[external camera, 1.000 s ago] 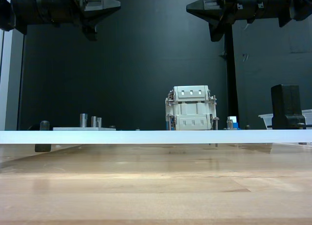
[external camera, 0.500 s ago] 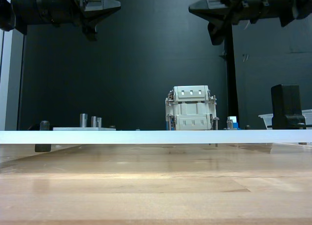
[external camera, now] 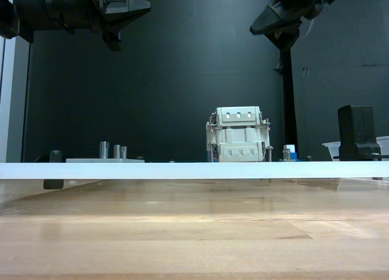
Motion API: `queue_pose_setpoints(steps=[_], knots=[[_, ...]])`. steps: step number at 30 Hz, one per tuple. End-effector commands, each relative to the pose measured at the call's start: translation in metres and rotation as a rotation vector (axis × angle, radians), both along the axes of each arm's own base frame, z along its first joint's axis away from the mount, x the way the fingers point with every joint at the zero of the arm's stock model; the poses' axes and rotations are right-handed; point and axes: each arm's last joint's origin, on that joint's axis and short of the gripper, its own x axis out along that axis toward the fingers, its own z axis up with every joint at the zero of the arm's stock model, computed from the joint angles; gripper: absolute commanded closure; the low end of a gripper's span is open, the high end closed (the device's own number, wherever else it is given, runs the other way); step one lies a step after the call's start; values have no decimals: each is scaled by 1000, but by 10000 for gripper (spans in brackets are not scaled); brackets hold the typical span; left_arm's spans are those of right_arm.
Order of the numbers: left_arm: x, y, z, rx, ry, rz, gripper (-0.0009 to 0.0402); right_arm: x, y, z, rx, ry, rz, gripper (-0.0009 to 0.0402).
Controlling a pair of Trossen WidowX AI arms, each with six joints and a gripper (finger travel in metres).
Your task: Remove the HAN10E connector from the taskboard and place in the container
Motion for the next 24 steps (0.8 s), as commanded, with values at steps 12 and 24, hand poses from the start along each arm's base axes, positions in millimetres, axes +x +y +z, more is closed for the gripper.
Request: queue_pose_setpoints(steps=[12, 24], knots=[[0, 0, 0, 0, 0, 0, 393, 70, 45, 16, -65, 474, -9, 393], [0, 0, 0, 0, 0, 0, 393, 113, 59, 22, -119, 632, 0, 339]])
